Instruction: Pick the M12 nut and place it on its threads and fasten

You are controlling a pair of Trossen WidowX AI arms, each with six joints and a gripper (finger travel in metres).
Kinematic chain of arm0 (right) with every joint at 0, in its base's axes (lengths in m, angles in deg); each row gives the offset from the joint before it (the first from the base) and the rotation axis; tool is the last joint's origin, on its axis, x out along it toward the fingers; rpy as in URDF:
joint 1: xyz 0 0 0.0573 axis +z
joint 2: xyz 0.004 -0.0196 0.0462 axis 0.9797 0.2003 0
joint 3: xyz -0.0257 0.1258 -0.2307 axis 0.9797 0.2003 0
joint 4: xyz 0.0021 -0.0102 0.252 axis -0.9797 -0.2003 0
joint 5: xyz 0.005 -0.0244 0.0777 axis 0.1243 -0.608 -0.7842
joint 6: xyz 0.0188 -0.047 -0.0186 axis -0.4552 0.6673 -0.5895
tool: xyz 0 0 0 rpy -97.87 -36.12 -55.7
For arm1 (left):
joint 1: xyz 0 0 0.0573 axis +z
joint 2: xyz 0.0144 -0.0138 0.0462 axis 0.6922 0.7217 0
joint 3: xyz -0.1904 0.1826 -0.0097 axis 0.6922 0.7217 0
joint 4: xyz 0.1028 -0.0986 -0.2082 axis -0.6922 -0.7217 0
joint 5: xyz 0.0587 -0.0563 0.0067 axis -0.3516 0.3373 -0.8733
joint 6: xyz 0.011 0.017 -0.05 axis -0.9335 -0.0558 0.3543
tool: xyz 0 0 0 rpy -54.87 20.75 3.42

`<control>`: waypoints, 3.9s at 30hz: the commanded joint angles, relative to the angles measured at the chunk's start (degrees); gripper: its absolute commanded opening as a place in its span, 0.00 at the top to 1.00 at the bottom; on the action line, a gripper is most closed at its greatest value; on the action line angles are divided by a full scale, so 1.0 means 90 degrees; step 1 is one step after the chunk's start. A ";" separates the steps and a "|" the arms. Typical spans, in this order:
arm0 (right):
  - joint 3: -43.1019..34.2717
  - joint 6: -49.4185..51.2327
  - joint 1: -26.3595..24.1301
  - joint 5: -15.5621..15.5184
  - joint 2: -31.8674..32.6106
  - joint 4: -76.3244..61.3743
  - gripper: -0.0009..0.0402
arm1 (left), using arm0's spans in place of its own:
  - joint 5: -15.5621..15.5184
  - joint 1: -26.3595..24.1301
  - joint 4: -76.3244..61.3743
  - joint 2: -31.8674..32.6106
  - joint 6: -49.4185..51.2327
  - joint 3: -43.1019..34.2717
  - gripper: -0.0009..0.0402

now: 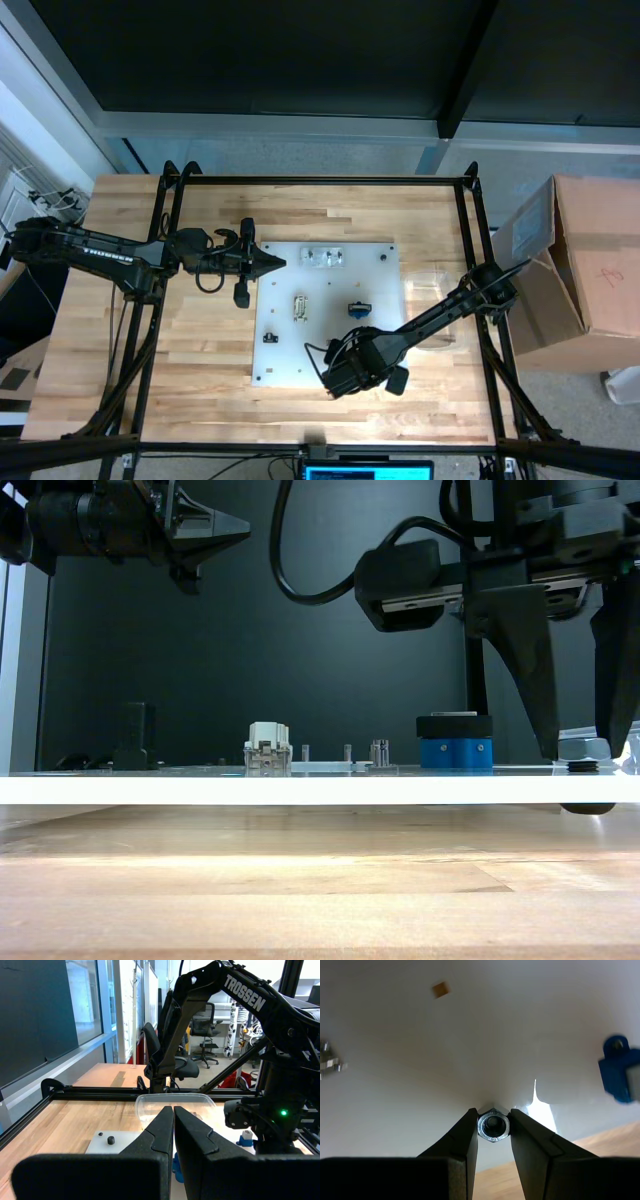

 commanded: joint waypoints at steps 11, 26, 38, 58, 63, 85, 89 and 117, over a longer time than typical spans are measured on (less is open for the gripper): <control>-0.0007 -0.3517 0.0000 0.0053 -0.0015 0.0032 0.95 | 0.0000 0.0000 0.0000 0.0000 0.0000 -0.0002 0.98; -0.0007 -0.3684 0.0012 0.0049 -0.0017 0.0148 0.95 | 0.0000 0.0000 0.0000 0.0000 0.0000 -0.0002 0.98; -0.0007 -0.3837 0.0046 -0.0012 -0.0032 0.0102 0.91 | 0.0000 0.0002 0.0000 0.0000 0.0000 -0.0002 0.98; -0.0010 -0.2460 0.0070 -0.0141 -0.0386 0.0151 0.41 | 0.0000 0.0002 0.0002 0.0000 0.0000 -0.0002 0.98; -0.0010 -0.0129 0.0063 0.0498 -0.0719 -0.0350 0.41 | 0.0000 0.0000 0.0000 0.0000 0.0000 -0.0002 0.98; -0.0010 1.2492 0.0083 0.0561 -0.1030 -0.0777 0.42 | 0.0000 0.0000 0.0000 0.0000 0.0000 -0.0002 0.98; 0.0000 1.2643 0.0080 0.0610 -0.1015 -0.0729 0.47 | 0.0000 0.0000 0.0000 0.0000 0.0000 -0.0002 0.98; 0.0578 1.3163 0.0017 0.0279 -0.0481 0.0316 0.98 | 0.0000 0.0000 0.0000 0.0000 0.0000 -0.0002 0.98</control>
